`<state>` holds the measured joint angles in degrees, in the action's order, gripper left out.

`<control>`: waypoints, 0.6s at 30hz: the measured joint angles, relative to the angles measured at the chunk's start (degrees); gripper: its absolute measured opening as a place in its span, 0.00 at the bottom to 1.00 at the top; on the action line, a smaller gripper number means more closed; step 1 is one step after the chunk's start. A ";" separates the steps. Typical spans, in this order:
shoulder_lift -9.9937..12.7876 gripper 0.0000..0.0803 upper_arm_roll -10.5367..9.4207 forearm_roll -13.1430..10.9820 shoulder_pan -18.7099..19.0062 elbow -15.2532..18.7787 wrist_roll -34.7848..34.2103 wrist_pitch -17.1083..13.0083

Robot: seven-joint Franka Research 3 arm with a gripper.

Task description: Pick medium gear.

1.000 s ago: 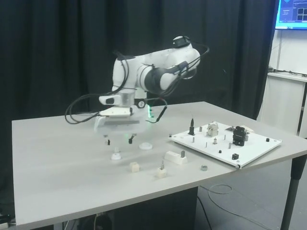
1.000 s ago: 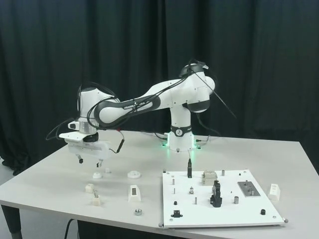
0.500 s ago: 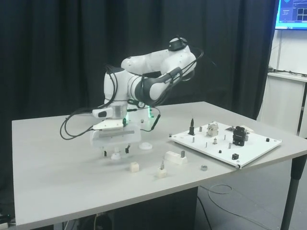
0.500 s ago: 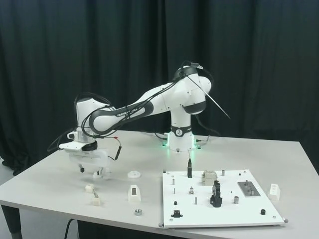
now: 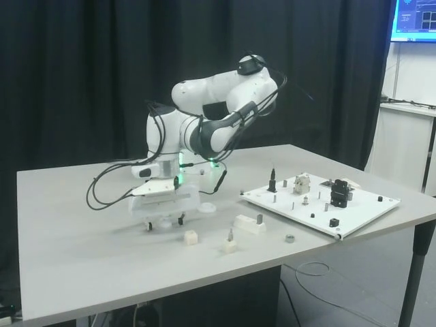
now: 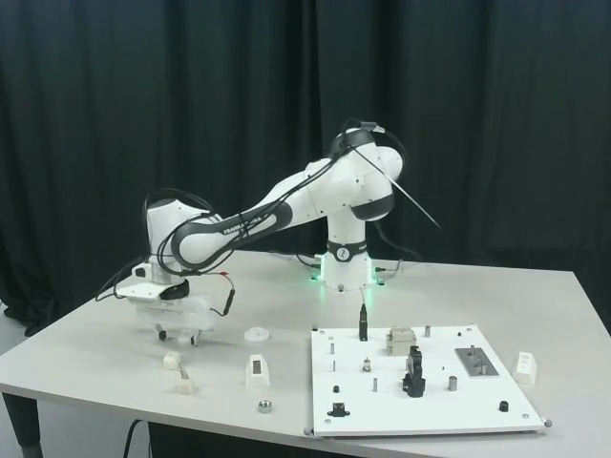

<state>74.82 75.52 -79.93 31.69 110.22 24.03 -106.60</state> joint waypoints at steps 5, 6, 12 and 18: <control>0.00 1.00 -0.30 0.01 -0.17 0.31 0.24 -0.03; 0.00 1.00 -0.32 0.01 -0.17 0.38 0.26 -0.03; 0.00 1.00 -0.45 0.04 -0.17 0.85 0.62 -0.03; -0.02 1.00 -0.45 0.10 -0.16 1.15 0.82 -0.01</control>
<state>74.80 75.07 -79.83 31.53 111.37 24.85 -106.61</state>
